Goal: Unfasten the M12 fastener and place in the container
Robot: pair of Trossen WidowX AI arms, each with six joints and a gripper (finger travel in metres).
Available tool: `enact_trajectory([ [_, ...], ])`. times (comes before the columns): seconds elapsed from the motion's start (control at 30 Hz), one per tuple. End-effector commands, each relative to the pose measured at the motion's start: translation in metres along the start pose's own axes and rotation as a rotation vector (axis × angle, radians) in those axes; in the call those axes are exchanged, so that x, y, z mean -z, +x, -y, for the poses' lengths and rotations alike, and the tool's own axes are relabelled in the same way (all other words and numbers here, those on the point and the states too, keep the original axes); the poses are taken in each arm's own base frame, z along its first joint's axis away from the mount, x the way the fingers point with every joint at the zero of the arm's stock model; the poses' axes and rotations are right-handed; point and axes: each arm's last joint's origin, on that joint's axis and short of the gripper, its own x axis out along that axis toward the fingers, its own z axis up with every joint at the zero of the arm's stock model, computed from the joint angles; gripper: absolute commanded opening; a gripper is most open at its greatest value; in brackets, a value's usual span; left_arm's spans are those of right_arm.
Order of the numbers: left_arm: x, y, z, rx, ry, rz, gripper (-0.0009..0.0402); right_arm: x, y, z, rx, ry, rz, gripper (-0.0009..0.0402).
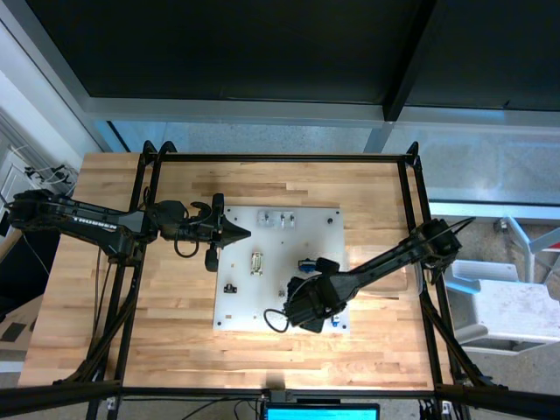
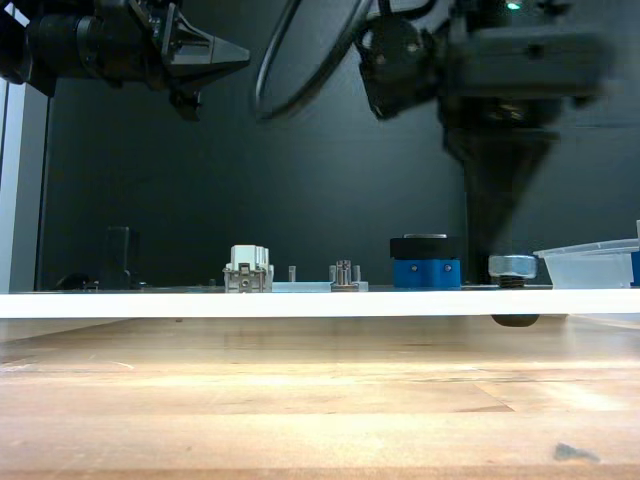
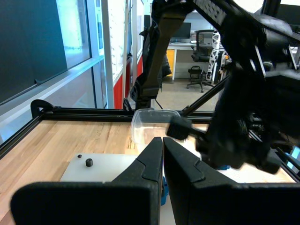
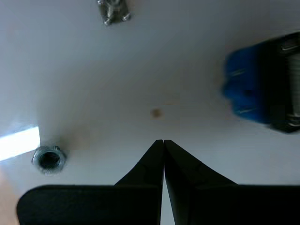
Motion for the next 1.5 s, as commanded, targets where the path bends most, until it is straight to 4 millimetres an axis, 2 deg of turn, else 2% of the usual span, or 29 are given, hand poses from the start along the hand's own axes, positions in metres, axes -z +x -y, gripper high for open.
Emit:
enact_trajectory([
  [0.03,0.000,0.000,0.000,0.000,0.000,-0.005,0.0000,0.002,-0.004,0.000,-0.010,0.000,-0.006,0.0000],
  [0.33,0.000,0.000,0.000,-0.002,0.000,0.000,0.0000,0.003,-0.011,-0.002,-0.105,0.016,-0.047,0.0000],
  [0.53,0.000,0.000,0.000,0.000,0.000,0.000,0.0000,-0.004,-0.027,-0.006,-0.221,0.096,-0.067,0.0000],
  [0.67,0.000,0.000,0.000,0.000,0.000,0.000,0.0000,-0.007,-0.037,-0.010,-0.328,0.023,-0.081,0.0000],
  [0.8,0.000,0.000,0.000,0.000,0.000,0.000,0.0000,-0.010,-0.036,-0.017,-0.426,0.003,-0.104,0.0000],
  [0.83,0.000,0.000,0.000,0.000,0.000,0.000,0.0000,-0.010,-0.036,-0.018,-0.441,0.036,-0.114,0.0000],
  [1.0,0.000,0.000,0.000,0.000,0.000,0.000,0.0000,-0.018,-0.028,-0.011,-0.372,0.445,-0.166,0.0000],
  [1.17,0.000,0.000,0.000,0.000,0.000,0.000,0.0000,-0.018,-0.025,-0.012,-0.349,0.686,-0.204,0.0011],
  [1.3,0.000,0.000,0.000,0.000,0.000,0.000,0.0000,-0.020,-0.020,-0.012,-0.293,0.897,-0.181,0.0056],
  [1.5,0.000,0.000,0.000,0.000,0.000,0.000,0.0000,-0.019,-0.017,-0.012,-0.250,1.104,-0.197,0.0159],
])
